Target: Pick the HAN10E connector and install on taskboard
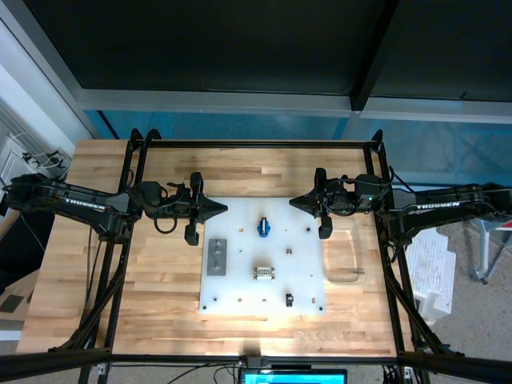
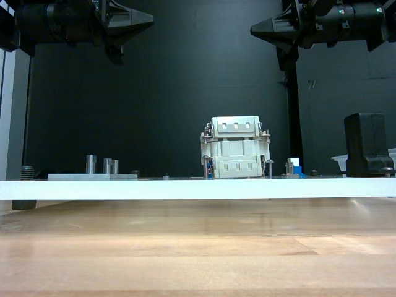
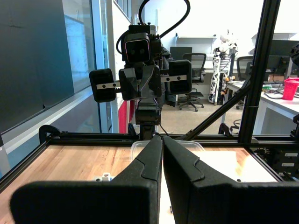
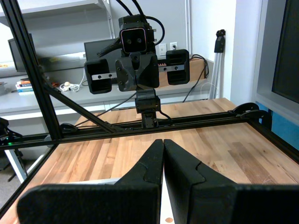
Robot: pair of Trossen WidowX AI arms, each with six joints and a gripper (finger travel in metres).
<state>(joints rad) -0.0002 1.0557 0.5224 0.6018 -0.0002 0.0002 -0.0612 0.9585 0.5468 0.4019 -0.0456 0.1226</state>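
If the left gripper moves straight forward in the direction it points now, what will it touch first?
Most likely the right gripper: the left gripper points level across the taskboard, tip facing tip, high above the HAN10E connector. Nothing shows between them.

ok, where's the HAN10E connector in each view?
High: HAN10E connector on taskboard, near middle.
Low: centre.
Left wrist: not in it.
Right wrist: not in it.
Landmark: grey block left of it. Left gripper, right gripper hover over the board's far corners, jaws shut.
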